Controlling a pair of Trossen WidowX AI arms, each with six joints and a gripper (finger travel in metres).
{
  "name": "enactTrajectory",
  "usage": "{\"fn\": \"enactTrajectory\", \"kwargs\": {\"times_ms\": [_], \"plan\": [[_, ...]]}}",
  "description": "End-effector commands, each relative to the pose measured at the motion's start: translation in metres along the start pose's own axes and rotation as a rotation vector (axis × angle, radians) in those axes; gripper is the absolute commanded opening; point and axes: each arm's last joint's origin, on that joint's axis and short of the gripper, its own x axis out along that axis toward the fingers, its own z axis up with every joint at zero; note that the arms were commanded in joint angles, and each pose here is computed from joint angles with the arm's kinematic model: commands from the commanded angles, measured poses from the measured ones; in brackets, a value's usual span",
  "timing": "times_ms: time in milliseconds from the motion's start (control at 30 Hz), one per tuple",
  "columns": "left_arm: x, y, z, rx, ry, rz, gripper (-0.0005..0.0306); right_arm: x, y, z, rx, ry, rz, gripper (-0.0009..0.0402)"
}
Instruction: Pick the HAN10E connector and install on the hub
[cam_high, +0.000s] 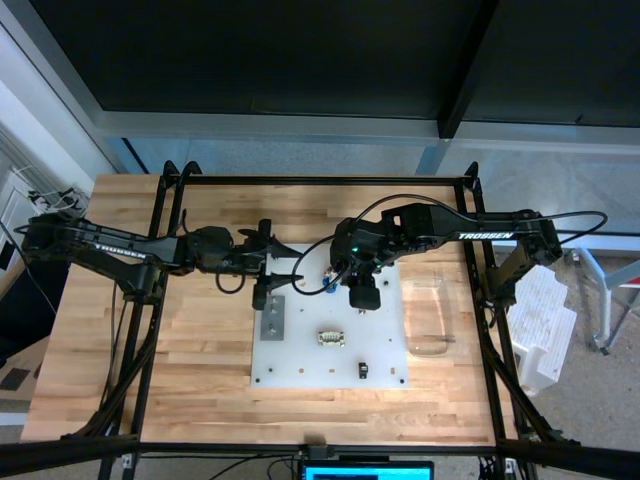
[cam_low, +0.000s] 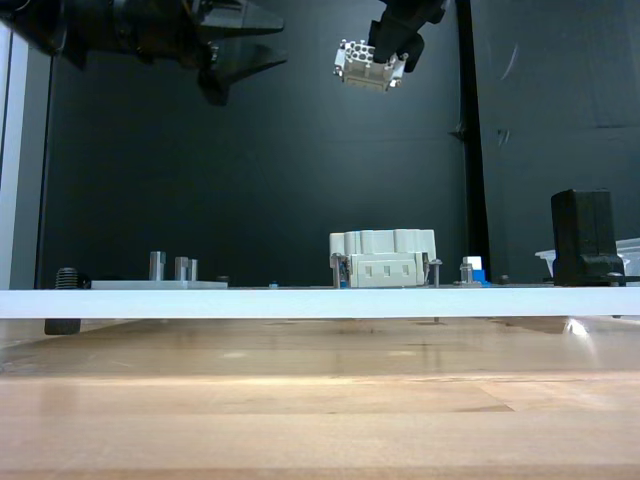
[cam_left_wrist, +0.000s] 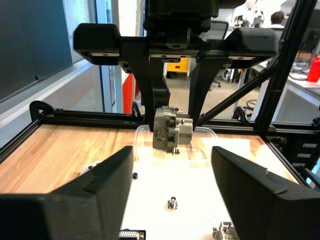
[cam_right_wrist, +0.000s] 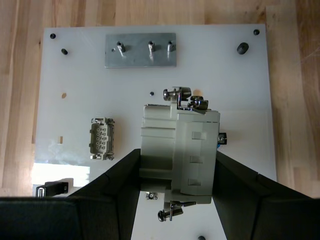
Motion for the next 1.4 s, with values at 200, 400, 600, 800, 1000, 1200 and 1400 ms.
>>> {"fn": "enactTrajectory", "kwargs": {"times_ms": [200,400,600,800,1000,1200,1400], "plan": [[0.035,-0.003,0.003,0.061,0.063,-0.006,0.0263,0.0,-0.001,0.001,0.002,-0.005,-0.002,0.0071],[0.053,-0.004,0.001,0.071,0.088,-0.025,0.0256,0.0,-0.001,0.001,0.003,-0.007,-0.002,0.0071],[0.067,-0.004,-0.003,0.071,0.11,-0.028,0.0248,0.0,-0.001,0.002,0.003,-0.016,-0.001,0.0071],[0.073,-0.004,0.003,0.076,0.091,-0.028,0.0239,0.0,-0.001,0.002,0.002,-0.018,-0.001,0.0071],[0.073,-0.004,0.003,0.082,0.094,-0.03,0.0221,0.0,-0.001,0.002,0.002,-0.02,-0.001,0.0071],[0.072,-0.004,0.003,0.09,0.093,-0.03,0.0194,0.0,-0.001,0.002,0.002,-0.019,-0.001,0.0071],[0.072,-0.004,0.003,0.094,0.092,-0.029,0.0157,0.0,-0.001,0.002,0.002,-0.019,-0.001,0.0071]]}}
